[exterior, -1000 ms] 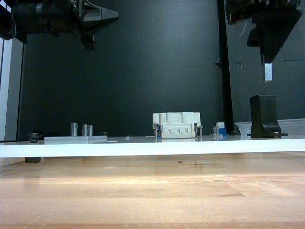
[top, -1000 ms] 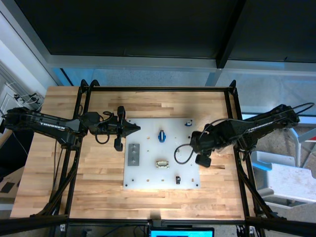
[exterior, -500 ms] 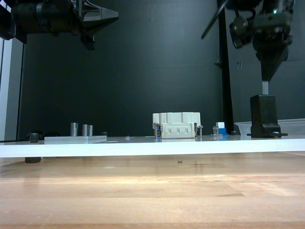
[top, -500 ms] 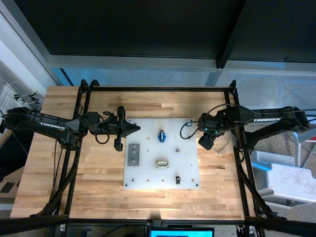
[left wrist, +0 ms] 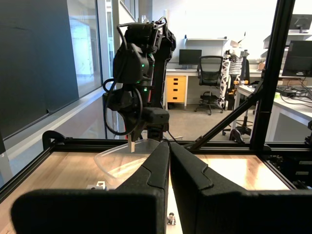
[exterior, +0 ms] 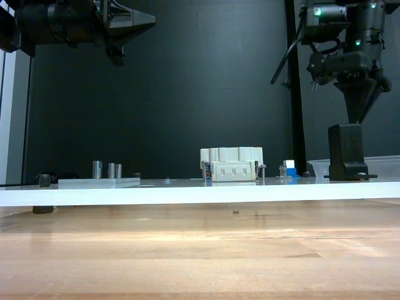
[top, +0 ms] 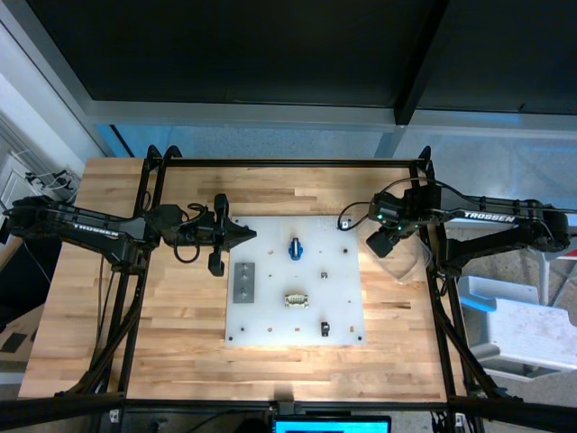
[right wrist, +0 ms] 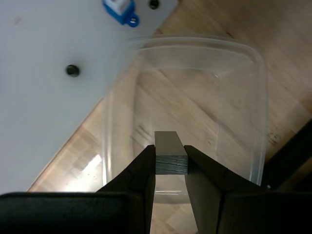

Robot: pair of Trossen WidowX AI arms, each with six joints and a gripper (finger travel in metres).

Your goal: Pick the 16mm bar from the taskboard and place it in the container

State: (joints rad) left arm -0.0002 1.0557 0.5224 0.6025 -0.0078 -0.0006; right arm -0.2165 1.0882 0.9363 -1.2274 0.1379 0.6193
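My right gripper is shut on the 16mm bar, a short grey metal piece held upright between the fingers. It hangs above the container, a clear shallow tub on the wood just off the taskboard's right edge. From above, the right gripper sits beside the taskboard, over the container. The left wrist view shows the bar pointing down over the container. My left gripper hovers shut over the board's far left corner, with nothing in it.
The board carries a grey metal block, a blue knob, a white connector and a black fitting. A black frame runs along the table's edges close to the container.
The right arm has swung away from the board's right edge toward the far right, carrying the bar over the container. The left arm has not moved.
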